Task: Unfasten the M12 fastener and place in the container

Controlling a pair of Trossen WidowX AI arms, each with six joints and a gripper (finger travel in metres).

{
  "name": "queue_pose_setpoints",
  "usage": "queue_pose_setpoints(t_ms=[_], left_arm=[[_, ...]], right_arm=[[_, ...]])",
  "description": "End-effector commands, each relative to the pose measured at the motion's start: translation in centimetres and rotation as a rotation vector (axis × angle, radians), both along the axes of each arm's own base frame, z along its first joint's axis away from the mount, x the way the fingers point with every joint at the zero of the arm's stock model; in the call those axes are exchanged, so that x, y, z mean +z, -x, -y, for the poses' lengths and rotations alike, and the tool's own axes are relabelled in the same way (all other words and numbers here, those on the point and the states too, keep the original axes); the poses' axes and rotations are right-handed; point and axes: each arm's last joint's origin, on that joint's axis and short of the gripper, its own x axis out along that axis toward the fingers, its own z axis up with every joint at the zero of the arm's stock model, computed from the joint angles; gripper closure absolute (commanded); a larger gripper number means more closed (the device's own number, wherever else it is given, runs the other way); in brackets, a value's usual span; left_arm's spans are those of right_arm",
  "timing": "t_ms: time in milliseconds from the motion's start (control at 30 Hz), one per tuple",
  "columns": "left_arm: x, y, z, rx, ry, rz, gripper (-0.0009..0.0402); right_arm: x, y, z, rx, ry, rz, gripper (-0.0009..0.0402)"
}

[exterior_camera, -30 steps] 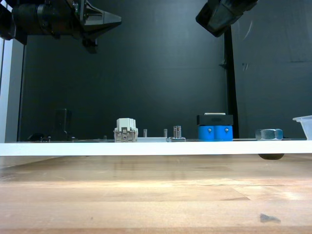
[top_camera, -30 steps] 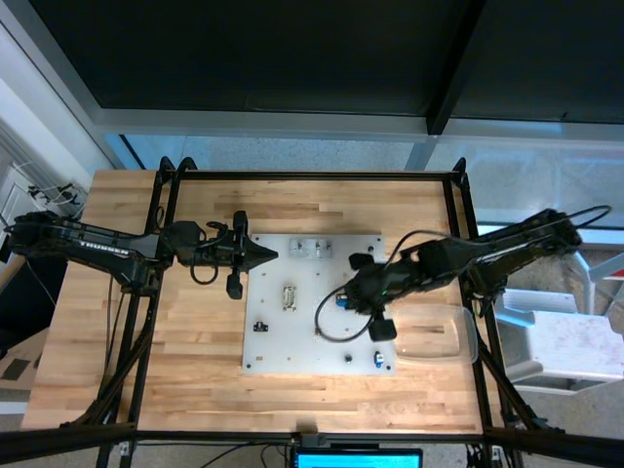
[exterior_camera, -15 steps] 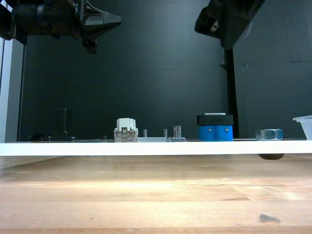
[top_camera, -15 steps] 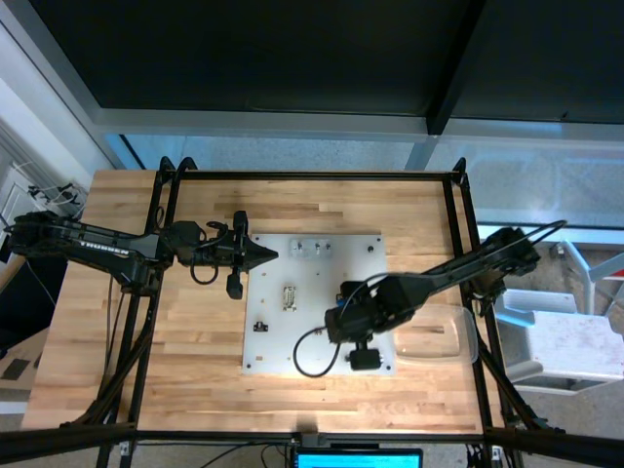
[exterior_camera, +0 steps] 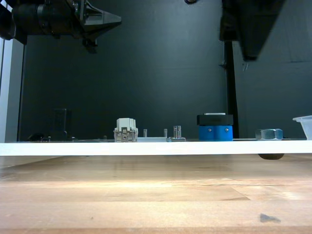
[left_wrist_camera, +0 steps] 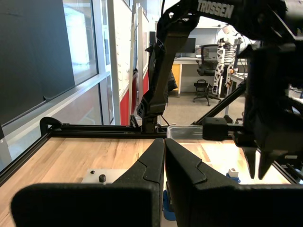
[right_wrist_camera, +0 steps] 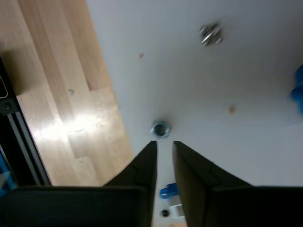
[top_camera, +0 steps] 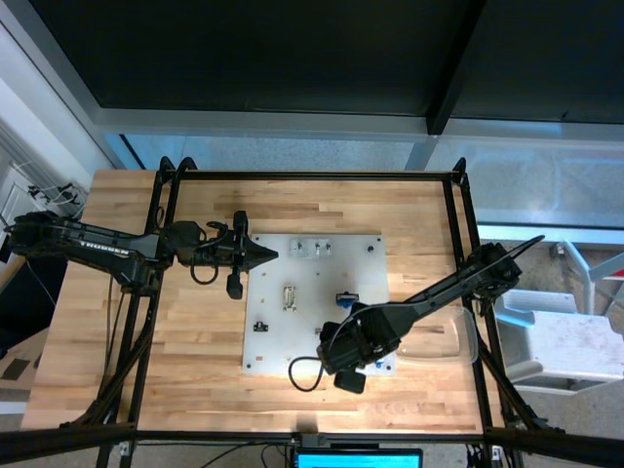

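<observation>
Right arm swung from mid-board toward near edge since earlier frame. Right gripper [right_wrist_camera: 164, 143] now over white board's [top_camera: 292, 336] near right edge, fingers barely parted. M12 nut [right_wrist_camera: 160, 128] low on its stud, just ahead of tips. Container [top_camera: 469, 341] off board's right edge. Left gripper [top_camera: 270, 255] pinched closed at far left edge, way further off.

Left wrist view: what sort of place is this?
Probably an office-style robotics lab: desk and office chair behind, tall windows, white board on a wooden table. Left claw hangs by the board's left edge, right claw over its near right.
</observation>
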Motion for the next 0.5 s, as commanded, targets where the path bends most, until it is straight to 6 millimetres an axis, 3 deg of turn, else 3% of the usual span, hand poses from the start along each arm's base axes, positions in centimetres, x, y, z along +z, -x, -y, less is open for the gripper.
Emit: queue_pose_setpoints(t_ms=[33, 300, 500], left_arm=[[0.0, 0.0, 0.0, 0.0, 0.0, 0.0, 0.0393], [0.0, 0.0, 0.0, 0.0, 0.0, 0.0, 0.0393], [0.0, 0.0, 0.0, 0.0, 0.0, 0.0, 0.0393]], right_arm=[[-0.9, -0.1, -0.4, -0.05, -0.011, -0.034, 0.0292], [-2.3, -0.4, -0.5, -0.137, 0.019, -0.061, 0.0213], [-3.6, -0.7, -0.8, -0.13, 0.041, -0.08, 0.018]])
